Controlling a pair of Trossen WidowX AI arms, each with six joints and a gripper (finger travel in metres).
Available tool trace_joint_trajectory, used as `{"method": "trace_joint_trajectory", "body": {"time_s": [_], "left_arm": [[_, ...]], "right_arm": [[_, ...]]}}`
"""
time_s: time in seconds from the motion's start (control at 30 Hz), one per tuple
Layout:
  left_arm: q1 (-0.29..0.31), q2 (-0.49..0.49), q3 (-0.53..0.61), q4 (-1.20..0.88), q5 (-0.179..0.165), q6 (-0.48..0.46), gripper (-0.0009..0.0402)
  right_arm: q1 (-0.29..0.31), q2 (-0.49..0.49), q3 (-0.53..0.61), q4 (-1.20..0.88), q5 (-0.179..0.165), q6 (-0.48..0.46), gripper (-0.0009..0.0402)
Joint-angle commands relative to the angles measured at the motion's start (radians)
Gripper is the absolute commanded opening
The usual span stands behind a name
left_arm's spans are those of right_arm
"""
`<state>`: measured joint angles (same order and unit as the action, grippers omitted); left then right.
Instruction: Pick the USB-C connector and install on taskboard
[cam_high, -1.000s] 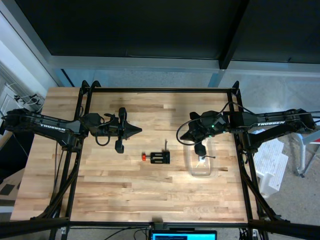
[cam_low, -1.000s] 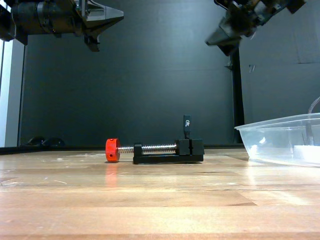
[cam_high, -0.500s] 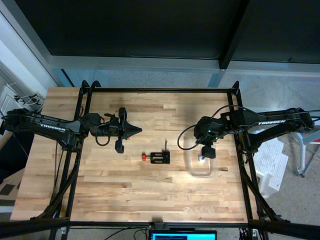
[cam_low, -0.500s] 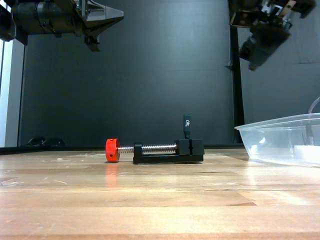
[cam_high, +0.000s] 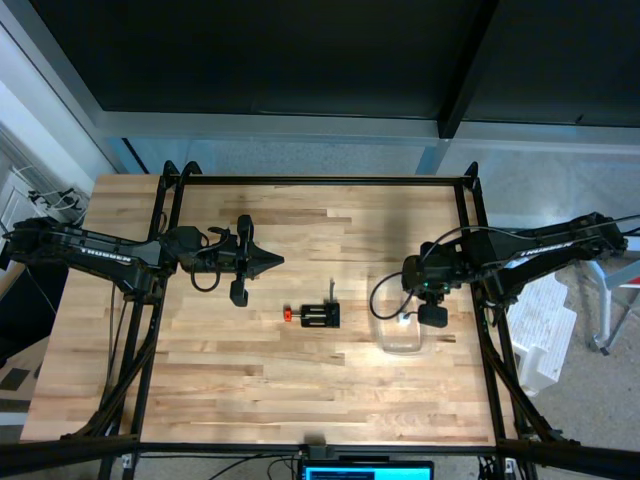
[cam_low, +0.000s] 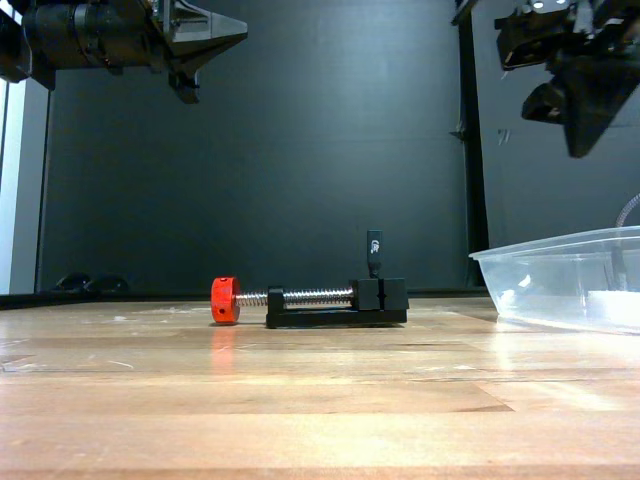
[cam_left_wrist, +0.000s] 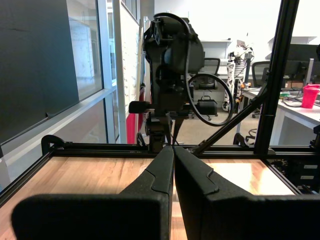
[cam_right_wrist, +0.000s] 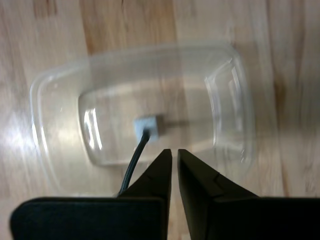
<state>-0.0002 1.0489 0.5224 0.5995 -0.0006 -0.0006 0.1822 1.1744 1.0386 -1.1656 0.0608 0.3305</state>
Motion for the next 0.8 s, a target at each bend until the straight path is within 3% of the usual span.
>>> {"method": "trace_joint_trajectory", "body": {"time_s": [0.03, 0.33, 0.5, 0.63, 0.8], "left_arm": [[0.0, 0.0, 0.0, 0.0, 0.0, 0.0, 0.0], [0.0, 0.0, 0.0, 0.0, 0.0, 0.0, 0.0], [0.0, 0.0, 0.0, 0.0, 0.0, 0.0, 0.0], [0.0, 0.0, 0.0, 0.0, 0.0, 0.0, 0.0], [0.0, 0.0, 0.0, 0.0, 0.0, 0.0, 0.0]], "right_arm": [[0.017, 0.0, 0.0, -0.018, -0.001, 0.033, 0.005], [0.047, 0.037, 0.007, -0.022, 0.005, 0.074, 0.0135], [0.079, 0.105, 0.06, -0.046, 0.053, 0.07, 0.0171], [0.089, 0.111, 0.056, -0.048, 0.055, 0.069, 0.0187], [0.148, 0.119, 0.027, -0.043, 0.078, 0.081, 0.0203]]}}
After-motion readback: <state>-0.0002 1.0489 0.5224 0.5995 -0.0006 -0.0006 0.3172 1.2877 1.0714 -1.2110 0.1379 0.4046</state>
